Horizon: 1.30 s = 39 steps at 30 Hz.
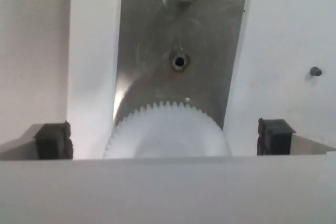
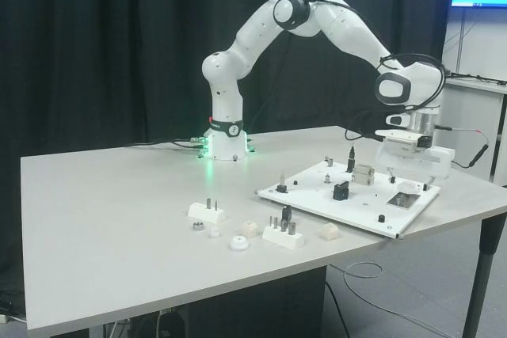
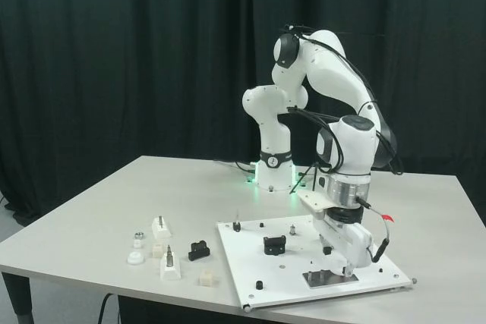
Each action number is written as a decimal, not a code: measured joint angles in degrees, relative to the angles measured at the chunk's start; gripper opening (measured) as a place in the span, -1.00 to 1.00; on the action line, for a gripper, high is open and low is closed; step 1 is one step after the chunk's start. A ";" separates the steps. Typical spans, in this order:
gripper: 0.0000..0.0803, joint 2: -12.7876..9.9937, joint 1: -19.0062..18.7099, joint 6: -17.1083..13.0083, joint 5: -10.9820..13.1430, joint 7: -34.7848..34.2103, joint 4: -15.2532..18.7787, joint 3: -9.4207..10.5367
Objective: Insert large gear.
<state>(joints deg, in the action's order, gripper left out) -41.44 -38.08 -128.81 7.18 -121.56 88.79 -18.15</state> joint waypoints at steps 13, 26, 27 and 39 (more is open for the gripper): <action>0.98 0.62 -0.09 1.38 0.34 0.08 -2.48 -0.16; 0.99 -0.01 -0.15 -0.61 3.71 0.03 -3.30 -0.16; 0.99 -0.12 -0.17 -0.81 3.92 0.03 -3.37 -0.16; 0.99 -1.55 -0.55 -2.56 4.82 0.04 -4.25 -0.16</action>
<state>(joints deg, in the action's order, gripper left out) -42.99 -38.63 -131.37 12.01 -121.52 84.53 -18.31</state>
